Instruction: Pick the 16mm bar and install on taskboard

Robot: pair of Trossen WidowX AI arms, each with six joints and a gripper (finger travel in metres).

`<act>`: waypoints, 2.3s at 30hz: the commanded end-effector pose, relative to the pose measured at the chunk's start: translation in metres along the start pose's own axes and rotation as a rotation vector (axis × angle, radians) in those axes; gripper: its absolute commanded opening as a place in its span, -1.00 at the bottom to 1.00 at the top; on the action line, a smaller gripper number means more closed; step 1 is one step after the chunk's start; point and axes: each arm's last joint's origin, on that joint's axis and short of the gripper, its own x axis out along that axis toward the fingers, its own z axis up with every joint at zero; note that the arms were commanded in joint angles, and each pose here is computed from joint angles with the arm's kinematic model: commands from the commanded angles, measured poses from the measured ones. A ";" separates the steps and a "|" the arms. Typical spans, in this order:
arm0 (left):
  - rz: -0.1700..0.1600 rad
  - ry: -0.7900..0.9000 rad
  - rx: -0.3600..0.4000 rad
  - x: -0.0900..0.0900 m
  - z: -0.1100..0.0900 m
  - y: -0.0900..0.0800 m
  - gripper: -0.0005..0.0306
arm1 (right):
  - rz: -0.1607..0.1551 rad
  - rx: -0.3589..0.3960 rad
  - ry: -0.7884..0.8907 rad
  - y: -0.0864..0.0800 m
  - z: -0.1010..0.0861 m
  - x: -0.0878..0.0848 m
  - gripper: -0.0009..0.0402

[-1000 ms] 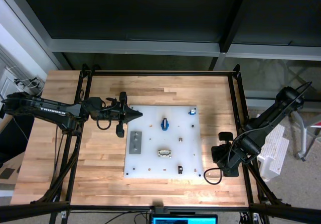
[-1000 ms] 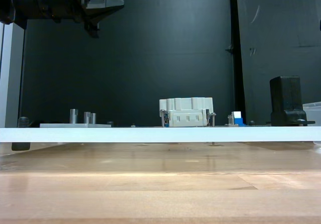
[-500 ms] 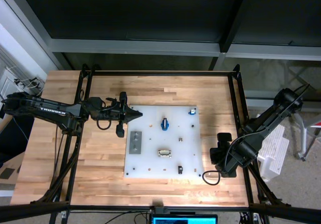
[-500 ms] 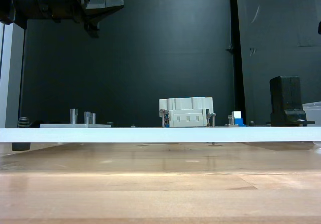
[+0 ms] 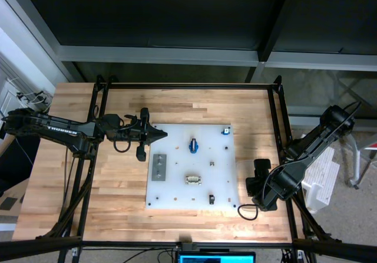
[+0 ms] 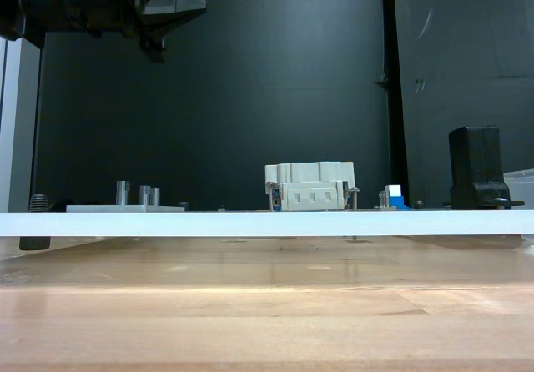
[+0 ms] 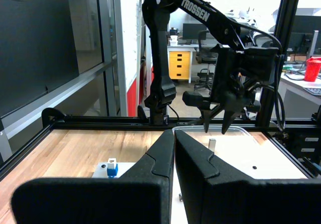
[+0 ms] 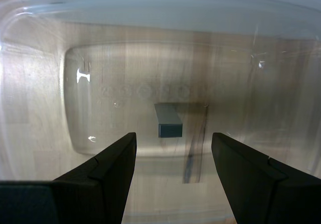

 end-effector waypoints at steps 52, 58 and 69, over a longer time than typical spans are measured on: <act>0.000 0.000 0.000 0.000 0.000 0.000 -0.96 | 0.037 -0.023 -0.041 -0.003 -0.011 0.041 -0.48; 0.000 0.000 0.000 0.000 0.000 0.000 -0.96 | 0.036 -0.021 -0.040 -0.003 -0.011 0.041 -0.67; 0.000 0.000 0.000 0.000 0.000 0.000 -0.97 | 0.039 -0.020 -0.044 -0.005 -0.012 0.038 -0.95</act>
